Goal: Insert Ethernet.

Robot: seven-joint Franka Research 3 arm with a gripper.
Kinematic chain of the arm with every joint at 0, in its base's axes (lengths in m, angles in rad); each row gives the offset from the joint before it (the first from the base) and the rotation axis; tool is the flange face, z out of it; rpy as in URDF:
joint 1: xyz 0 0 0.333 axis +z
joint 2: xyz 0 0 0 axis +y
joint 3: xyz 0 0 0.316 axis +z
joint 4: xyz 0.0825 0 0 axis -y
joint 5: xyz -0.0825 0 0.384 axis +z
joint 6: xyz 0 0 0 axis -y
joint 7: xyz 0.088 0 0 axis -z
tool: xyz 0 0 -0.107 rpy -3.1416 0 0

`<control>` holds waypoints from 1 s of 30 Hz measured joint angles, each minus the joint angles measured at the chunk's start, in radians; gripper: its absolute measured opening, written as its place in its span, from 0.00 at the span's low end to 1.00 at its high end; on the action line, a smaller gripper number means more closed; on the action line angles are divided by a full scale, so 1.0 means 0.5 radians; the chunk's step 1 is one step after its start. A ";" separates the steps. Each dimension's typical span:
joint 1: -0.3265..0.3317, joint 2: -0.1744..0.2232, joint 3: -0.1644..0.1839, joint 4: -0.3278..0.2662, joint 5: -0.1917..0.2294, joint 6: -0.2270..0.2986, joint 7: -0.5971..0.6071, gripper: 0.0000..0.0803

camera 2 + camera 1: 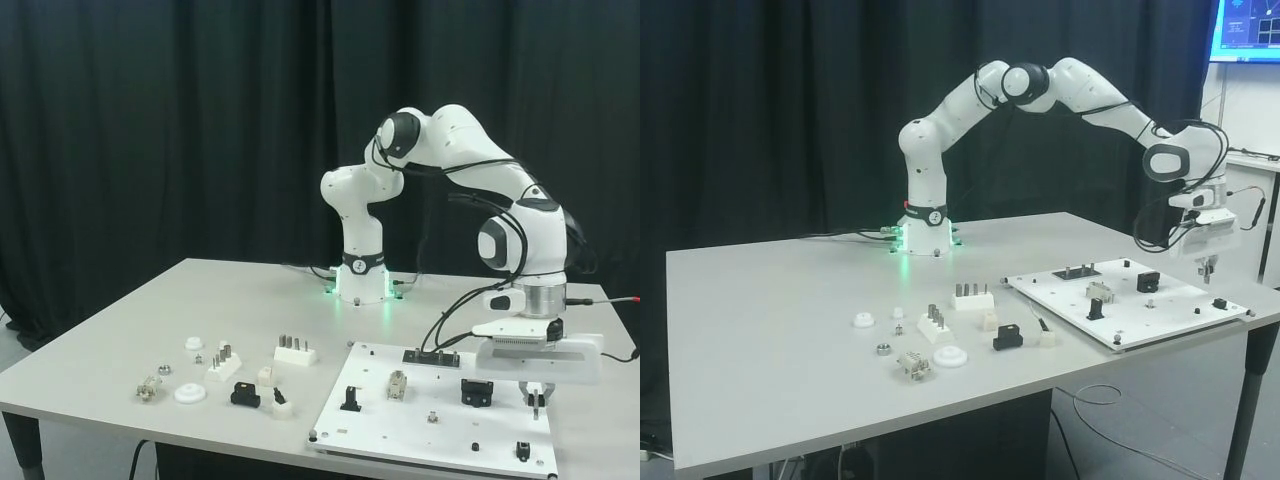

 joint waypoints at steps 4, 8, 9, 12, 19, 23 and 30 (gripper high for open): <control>0.005 0.024 -0.023 0.056 0.000 -0.043 0.000 0.09; 0.007 0.042 -0.050 0.104 0.000 -0.081 0.000 0.09; 0.007 0.045 -0.057 0.115 0.000 -0.090 0.000 0.09; 0.006 0.055 -0.077 0.144 0.000 -0.112 0.000 0.09; 0.002 0.085 -0.107 0.203 0.002 -0.141 0.000 0.09; -0.004 0.113 -0.114 0.246 0.006 -0.160 -0.003 0.09; -0.024 0.176 -0.114 0.331 0.035 -0.199 -0.030 0.09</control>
